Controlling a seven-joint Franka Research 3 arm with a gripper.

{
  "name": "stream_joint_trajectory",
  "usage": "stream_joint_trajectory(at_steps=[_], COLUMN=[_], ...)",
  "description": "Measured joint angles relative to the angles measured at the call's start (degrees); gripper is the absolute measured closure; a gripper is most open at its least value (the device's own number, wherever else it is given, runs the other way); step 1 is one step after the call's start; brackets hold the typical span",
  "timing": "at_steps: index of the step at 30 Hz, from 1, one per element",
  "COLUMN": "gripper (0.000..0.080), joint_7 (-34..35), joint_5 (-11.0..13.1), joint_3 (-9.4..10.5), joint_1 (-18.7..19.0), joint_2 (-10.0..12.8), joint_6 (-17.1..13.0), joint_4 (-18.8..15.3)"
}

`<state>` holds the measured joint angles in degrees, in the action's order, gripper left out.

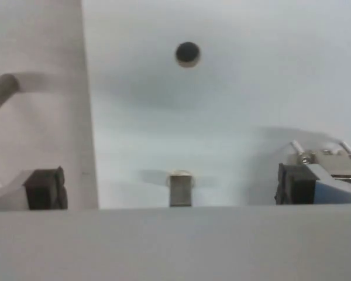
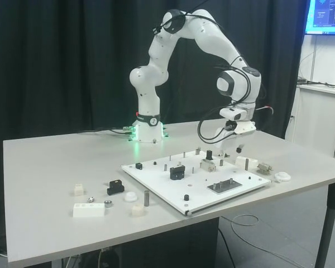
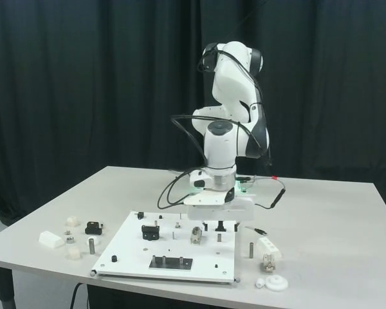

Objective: Remove square peg 3.

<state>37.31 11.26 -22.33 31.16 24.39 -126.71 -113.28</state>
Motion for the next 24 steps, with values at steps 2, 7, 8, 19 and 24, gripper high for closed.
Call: stream_joint_trajectory(at_steps=[2, 7, 8, 19, 24], gripper=[0.0003, 0.0003, 0.0003, 0.0003, 0.0003], joint_7=[0.0, 0.01, 0.01, 0.02, 0.14], joint_5=[-0.11, -0.21, -0.21, -0.21, -0.21], joint_3=[0.0, -0.03, -0.03, 0.43, 0.89], joint_1=[-0.11, -0.23, -0.24, -0.14, -0.12], joint_2=[-0.37, -1.33, -1.53, -3.78, -4.86], joint_6=[-0.94, -3.19, -3.69, -8.36, -9.83], joint_4=[-0.86, -3.19, -3.71, -8.95, -10.64])
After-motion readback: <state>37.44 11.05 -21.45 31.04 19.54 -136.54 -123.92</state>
